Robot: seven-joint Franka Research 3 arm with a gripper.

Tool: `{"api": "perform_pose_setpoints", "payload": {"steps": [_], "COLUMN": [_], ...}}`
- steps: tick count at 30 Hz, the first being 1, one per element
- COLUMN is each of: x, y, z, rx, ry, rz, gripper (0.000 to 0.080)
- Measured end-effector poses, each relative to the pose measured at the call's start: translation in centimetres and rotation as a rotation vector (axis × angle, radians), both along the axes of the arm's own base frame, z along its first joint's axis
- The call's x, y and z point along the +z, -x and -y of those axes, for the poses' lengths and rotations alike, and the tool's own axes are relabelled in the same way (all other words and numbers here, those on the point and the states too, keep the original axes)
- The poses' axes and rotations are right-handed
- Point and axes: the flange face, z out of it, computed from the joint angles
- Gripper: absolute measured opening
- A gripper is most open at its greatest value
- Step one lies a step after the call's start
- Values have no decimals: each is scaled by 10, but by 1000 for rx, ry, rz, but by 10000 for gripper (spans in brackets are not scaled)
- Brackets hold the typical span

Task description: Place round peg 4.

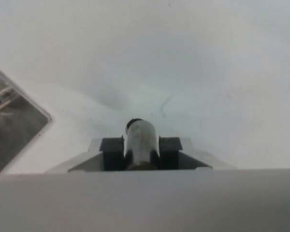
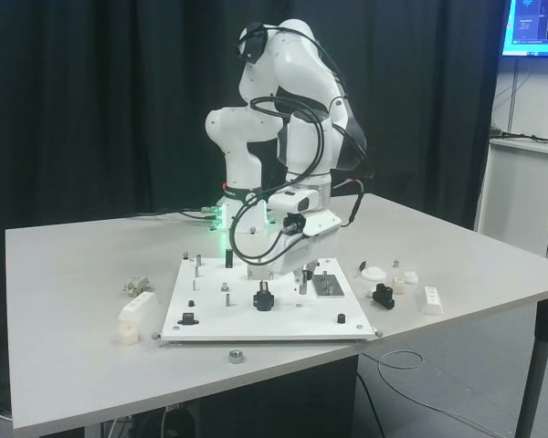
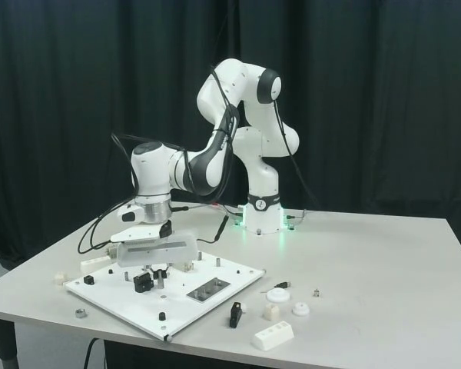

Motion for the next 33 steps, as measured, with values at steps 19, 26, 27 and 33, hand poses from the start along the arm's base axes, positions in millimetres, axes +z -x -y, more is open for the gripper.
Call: {"api": "perform_pose_setpoints", "payload": {"steps": [19, 26, 27, 33], "x": [2, 2, 2, 5], "y": [-4, -10, -11, -12], "z": [-11, -38, -44, -76], "rx": [8, 23, 26, 34], "ry": [-9, -44, -50, -68], "rz": [7, 20, 20, -3], "gripper": [150, 150, 150, 150]}}
